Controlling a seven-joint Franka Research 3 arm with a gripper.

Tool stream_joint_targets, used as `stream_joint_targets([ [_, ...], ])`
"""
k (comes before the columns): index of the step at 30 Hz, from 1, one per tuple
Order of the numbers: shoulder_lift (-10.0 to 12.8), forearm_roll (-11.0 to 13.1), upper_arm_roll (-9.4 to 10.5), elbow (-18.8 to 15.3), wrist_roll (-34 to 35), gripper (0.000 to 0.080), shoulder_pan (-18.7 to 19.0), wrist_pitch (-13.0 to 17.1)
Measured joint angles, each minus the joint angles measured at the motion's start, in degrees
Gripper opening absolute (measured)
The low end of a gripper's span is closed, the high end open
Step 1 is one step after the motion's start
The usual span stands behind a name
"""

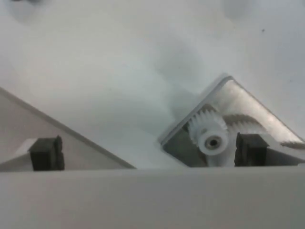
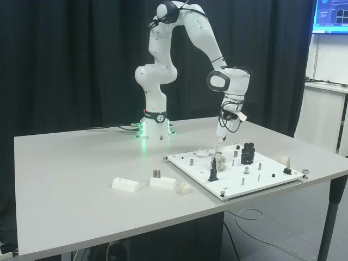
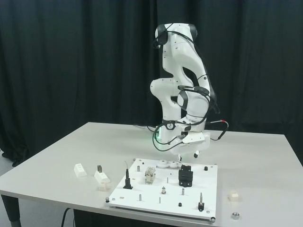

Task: Pick square peg 3.

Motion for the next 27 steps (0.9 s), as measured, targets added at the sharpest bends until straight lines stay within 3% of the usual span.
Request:
stream_joint_targets([
  [12,-2.2,0.0,0.00,0.5,2.4,0.0800,-0.5,-1.7],
  [27,-2.9,0.0,0.08,0.6,2.0,0.0800,-0.5,-2.0],
])
